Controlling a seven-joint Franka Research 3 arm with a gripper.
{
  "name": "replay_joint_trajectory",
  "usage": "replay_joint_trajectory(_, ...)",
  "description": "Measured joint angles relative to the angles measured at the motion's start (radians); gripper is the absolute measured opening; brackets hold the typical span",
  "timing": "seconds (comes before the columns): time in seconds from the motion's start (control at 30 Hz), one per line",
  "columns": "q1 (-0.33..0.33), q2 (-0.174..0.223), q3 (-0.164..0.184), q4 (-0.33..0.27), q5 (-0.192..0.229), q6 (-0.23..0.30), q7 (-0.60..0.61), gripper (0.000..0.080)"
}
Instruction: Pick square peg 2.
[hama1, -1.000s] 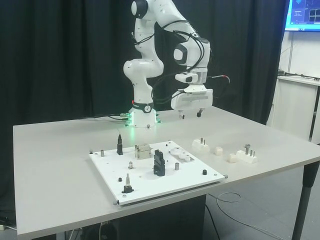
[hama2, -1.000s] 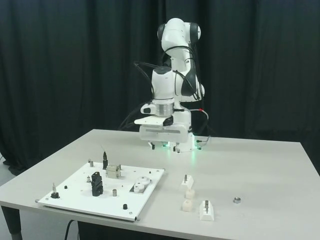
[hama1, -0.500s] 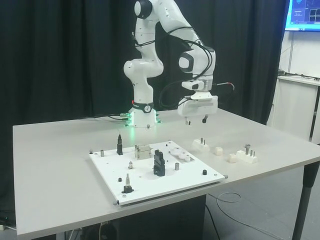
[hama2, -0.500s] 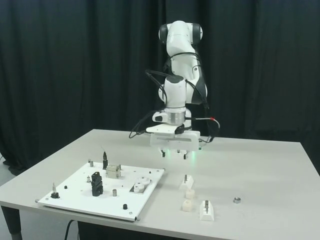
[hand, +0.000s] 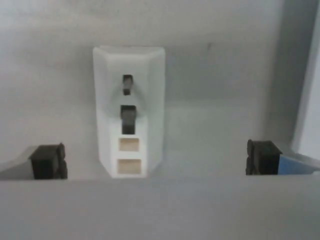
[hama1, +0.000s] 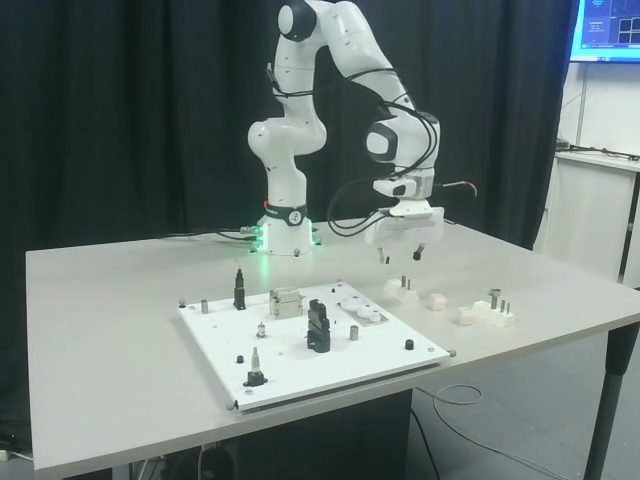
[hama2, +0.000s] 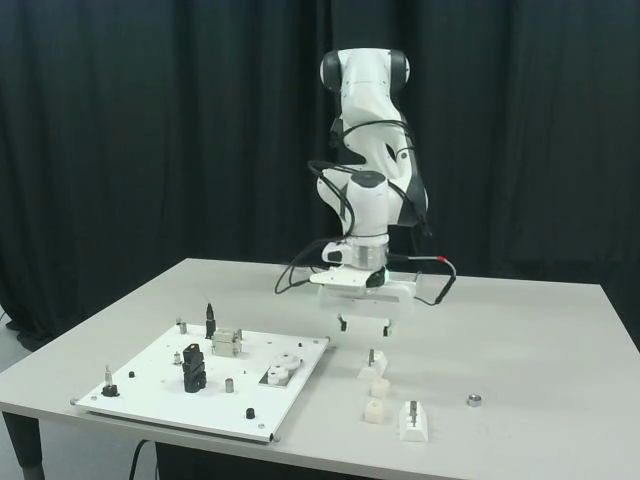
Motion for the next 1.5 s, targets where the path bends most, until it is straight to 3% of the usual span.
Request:
replay_joint_trajectory(0.83, 0.006, 0.085, 0.049, -0.029, 0.033, 0.121, 0.060, 0.0800)
replay_joint_trajectory(1.5, 0.005, 0.132, 0.055, -0.030, 0.034, 0.187, 0.083, 0.0800)
